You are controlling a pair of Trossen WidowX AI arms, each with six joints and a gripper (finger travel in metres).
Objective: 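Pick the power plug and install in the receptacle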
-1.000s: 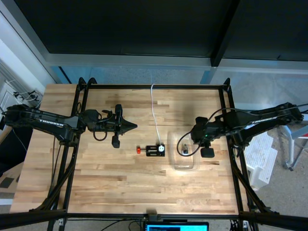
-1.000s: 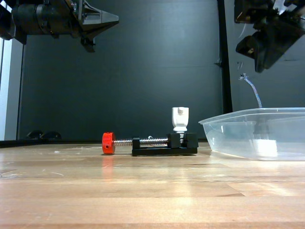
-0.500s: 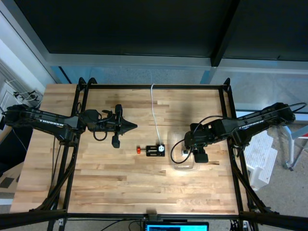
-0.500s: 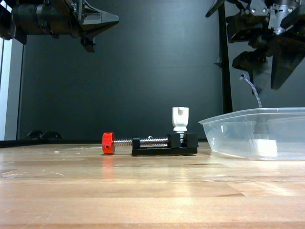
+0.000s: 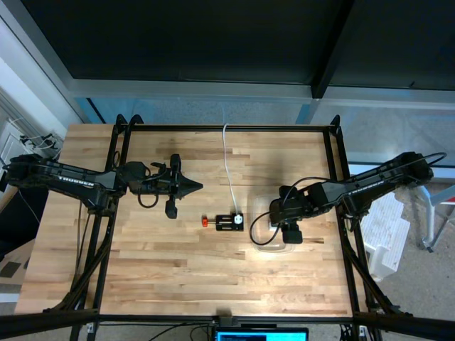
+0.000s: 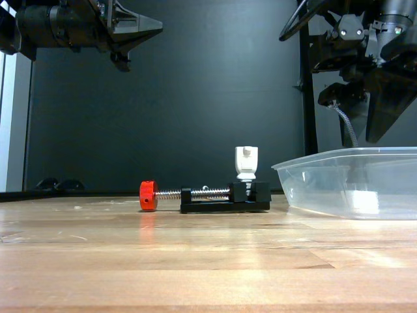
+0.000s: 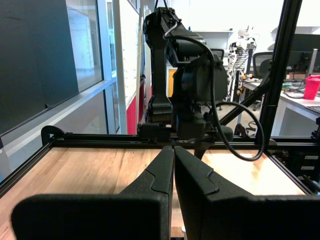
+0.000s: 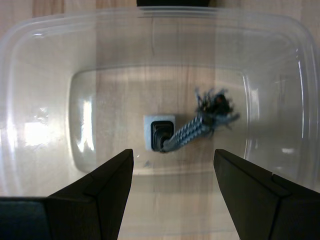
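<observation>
My right gripper point(image 8: 173, 159) points straight down, fingers spread wide; left gripper point(image 7: 173, 148) hovers high, level, fingers pressed together.

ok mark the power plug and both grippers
power plug point(image 8: 160, 134): right wrist view, black body
left gripper point(image 5: 197, 186): high view, shut tip, parked at left
right gripper point(image 8: 172, 154): right wrist view, between open jaws, over plug

Right gripper point(image 8: 173, 151) has shifted inward from the far side of the tray point(image 8: 30, 100) to directly over it, and sits lower. Its spread fingers now frame the plug point(image 8: 160, 134) lying inside.
</observation>
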